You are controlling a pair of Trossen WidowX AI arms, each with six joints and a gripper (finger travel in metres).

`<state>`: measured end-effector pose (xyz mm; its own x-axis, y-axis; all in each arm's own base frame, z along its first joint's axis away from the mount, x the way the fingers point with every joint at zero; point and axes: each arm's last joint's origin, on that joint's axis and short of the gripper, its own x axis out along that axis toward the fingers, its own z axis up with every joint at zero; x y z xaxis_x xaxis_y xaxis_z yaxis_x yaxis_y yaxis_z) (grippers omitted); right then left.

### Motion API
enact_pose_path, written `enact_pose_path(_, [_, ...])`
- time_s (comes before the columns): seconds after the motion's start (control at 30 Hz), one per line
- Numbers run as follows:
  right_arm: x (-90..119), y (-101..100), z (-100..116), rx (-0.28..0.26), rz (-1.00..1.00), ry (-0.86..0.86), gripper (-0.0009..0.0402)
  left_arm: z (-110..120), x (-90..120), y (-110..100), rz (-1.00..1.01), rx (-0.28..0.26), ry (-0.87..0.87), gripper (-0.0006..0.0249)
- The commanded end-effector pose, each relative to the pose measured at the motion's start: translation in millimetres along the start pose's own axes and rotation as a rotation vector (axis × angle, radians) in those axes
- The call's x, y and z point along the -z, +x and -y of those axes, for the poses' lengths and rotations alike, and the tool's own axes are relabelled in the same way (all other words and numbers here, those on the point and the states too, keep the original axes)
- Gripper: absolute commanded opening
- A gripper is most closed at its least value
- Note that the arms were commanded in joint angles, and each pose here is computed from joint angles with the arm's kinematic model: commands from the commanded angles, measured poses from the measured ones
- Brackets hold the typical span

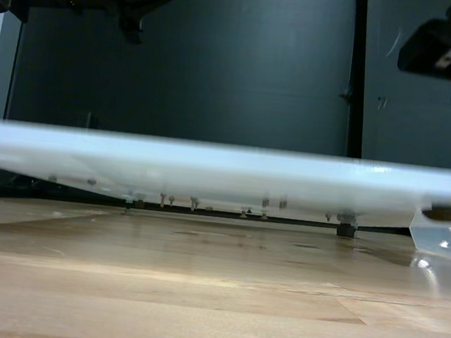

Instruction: Remove the RJ45 connector from the taskboard and place in the container

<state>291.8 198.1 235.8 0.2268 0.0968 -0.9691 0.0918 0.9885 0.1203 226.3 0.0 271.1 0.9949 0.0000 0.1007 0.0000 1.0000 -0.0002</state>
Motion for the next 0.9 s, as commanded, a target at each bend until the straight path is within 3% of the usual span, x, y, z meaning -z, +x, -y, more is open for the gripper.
enact_pose_path(0.03, [3, 11, 2, -0.005, 0.010, 0.001, 0.0000, 0, 0, 0, 0.001, 0.000, 0.000, 0.0000])
enact_pose_path(0.27, [7, 23, 4, -0.012, 0.018, 0.000, 0.0026, 0, 0, 0, 0.001, 0.000, 0.000, 0.0000])
enact_pose_path(0.63, [6, 20, 2, -0.017, 0.024, 0.000, 0.0187, 0, 0, 0, 0.001, 0.000, 0.000, 0.0000])
enact_pose_path(0.9, [5, 10, 3, -0.029, 0.046, 0.000, 0.0262, 0, 0, 0, 0.001, 0.000, 0.000, 0.0000])
